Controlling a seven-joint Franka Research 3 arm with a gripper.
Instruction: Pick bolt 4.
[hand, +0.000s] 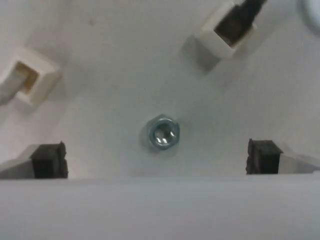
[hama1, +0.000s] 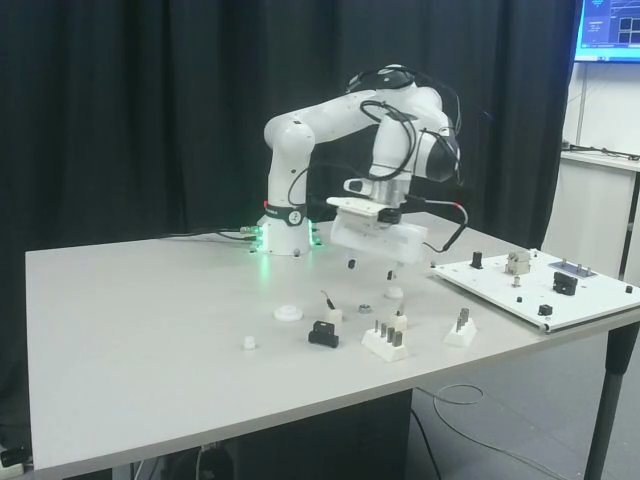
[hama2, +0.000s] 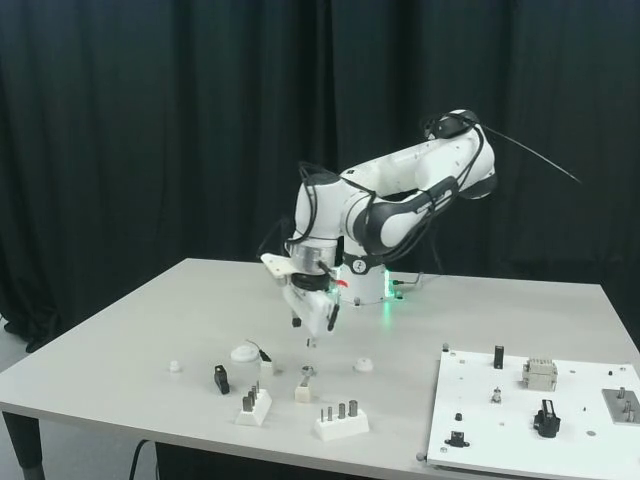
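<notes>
The gripper (hand: 156, 158) hung above the grey table (hama1: 140, 300), fingers spread wide and holding nothing; both black pads (hand: 49, 160) stood well apart on either side of a hex nut (hand: 163, 133) lying flat on the table, neither touching it. The pictures and the task disagreed: directly below the fingers lay that nut, not a bolt. Upright bolts stood in a white holder (hama2: 340, 424) near the table's front edge, which one counts as bolt 4 could not be told. In judgement, the step in hand was approach and alignment; the next move called for confirming the target, then a straight descent and closing
</notes>
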